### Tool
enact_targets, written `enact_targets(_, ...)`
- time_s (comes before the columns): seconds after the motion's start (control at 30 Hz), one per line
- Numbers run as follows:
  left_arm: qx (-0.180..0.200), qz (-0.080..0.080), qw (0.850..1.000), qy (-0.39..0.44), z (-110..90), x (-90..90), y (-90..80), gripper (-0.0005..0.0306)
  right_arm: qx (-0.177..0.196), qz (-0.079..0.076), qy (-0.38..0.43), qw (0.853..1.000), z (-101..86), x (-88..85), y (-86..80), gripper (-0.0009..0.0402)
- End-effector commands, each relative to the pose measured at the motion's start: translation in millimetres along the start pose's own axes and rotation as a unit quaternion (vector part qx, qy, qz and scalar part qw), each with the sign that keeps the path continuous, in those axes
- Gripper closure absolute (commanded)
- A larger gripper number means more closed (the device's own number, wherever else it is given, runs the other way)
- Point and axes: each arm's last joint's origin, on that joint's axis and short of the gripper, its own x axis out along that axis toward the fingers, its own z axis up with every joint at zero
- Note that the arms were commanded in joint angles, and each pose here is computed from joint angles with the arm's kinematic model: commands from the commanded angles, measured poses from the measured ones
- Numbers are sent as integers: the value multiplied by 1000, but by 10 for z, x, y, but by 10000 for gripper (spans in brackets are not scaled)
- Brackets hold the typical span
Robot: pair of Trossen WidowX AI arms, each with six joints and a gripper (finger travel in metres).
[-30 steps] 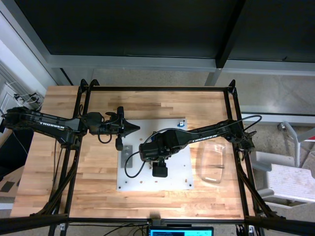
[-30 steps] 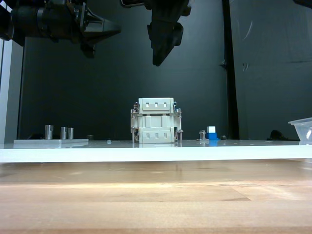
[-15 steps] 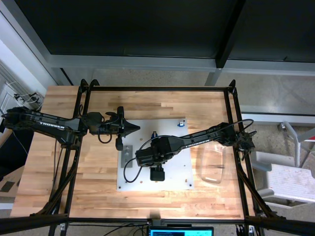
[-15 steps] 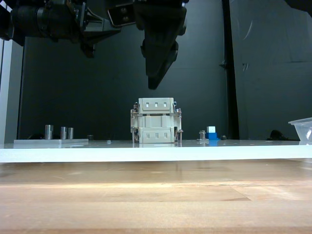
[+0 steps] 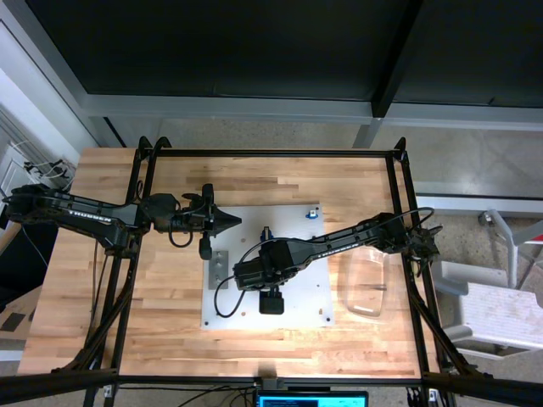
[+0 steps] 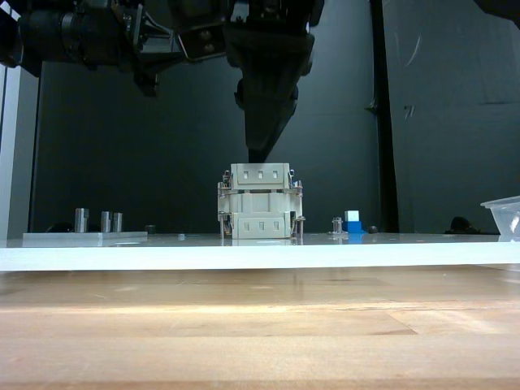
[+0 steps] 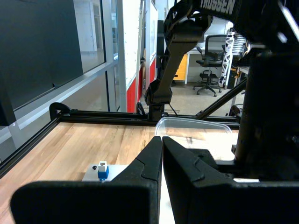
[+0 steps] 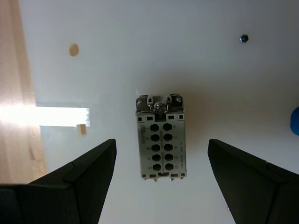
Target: Remove the HAN10-E connector and place it in the container
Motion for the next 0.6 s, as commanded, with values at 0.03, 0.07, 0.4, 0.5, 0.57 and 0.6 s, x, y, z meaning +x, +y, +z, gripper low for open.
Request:
enact_targets(0.03,0,0,1000,0,0,0,0,300,-1,1,-1,1000,-13,64,12,118)
enact_targets(0.07,0,0,1000,0,0,0,1,300,-2,1,-1,1000,-16,81,14,118)
enact_targets(0.4,0,0,1000,0,0,0,0,300,-5,2,-5,1000,-20,246,31,118)
enact_targets(0.5,0,0,1000,0,0,0,1,300,-5,1,-1,1000,-17,294,35,118)
enact_targets(0.57,0,0,1000,0,0,0,1,300,-5,2,0,1000,-15,308,36,118)
enact_targets(0.6,0,0,1000,0,1,0,1,300,-6,2,-1,1000,-14,307,39,119)
